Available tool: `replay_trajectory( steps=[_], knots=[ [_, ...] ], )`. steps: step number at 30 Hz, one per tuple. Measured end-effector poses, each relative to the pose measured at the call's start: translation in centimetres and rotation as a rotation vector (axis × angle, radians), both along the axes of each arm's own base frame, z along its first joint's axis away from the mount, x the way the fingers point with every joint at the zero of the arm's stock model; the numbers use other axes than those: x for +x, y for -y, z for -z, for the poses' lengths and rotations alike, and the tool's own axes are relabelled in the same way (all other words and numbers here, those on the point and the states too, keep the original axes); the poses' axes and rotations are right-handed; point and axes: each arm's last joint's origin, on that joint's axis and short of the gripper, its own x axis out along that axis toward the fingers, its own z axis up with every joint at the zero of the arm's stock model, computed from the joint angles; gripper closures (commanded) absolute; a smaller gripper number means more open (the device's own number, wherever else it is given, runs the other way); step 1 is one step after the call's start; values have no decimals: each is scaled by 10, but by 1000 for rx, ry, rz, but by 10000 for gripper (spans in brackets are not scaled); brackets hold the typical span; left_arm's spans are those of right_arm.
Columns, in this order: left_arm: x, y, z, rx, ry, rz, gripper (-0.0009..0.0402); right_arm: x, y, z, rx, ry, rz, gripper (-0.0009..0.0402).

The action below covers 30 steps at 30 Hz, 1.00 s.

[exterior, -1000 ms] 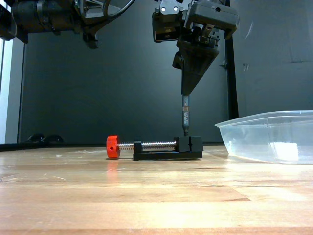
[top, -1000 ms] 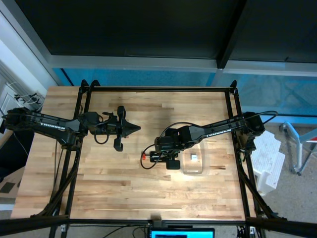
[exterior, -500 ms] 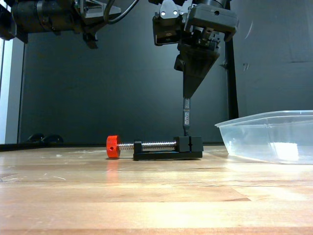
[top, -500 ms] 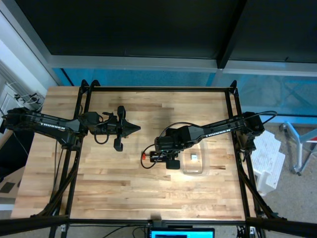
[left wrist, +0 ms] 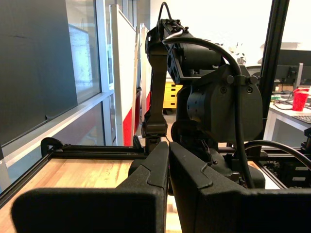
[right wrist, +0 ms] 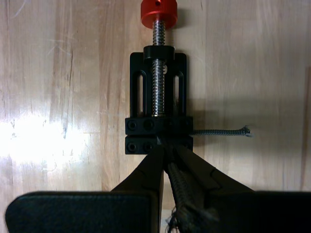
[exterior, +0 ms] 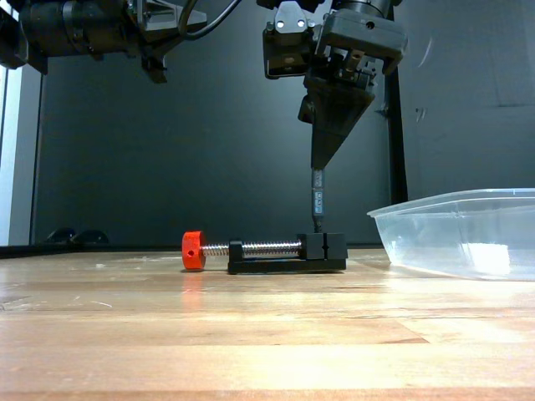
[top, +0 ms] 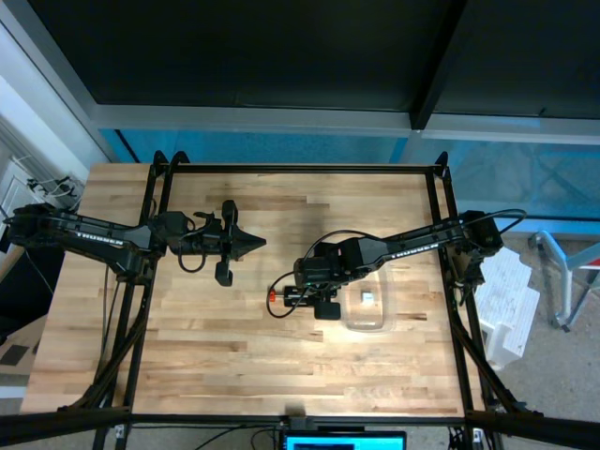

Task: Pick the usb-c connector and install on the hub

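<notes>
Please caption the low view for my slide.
Right gripper holds the usb-c connector upright, tip at the vise; left gripper hangs high at left.

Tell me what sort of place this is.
Likely a robotics lab: a wooden table in a black frame, glass partitions and desks beyond. The left gripper, shut, hangs over the table's left; the right gripper, over a small vise, is shut on the upright usb-c connector.
</notes>
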Motion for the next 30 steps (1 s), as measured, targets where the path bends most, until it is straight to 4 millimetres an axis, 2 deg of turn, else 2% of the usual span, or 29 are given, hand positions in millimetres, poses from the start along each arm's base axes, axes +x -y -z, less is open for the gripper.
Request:
replay_trajectory(
  steps=[8, 20, 23, 30],
  knots=[
    [0, 0, 0, 0, -1, 0, 393, 3, -1, 9, 4, -17, -2, 393],
    [0, 0, 0, 0, -1, 0, 393, -1, 0, 2, 5, -4, -4, 391],
    [0, 0, 0, 0, 0, 0, 393, -2, 0, 1, 5, 0, -6, 377],
    [0, 0, 0, 0, 0, 0, 393, -4, 1, 0, 4, -6, -9, 316]
  ],
)
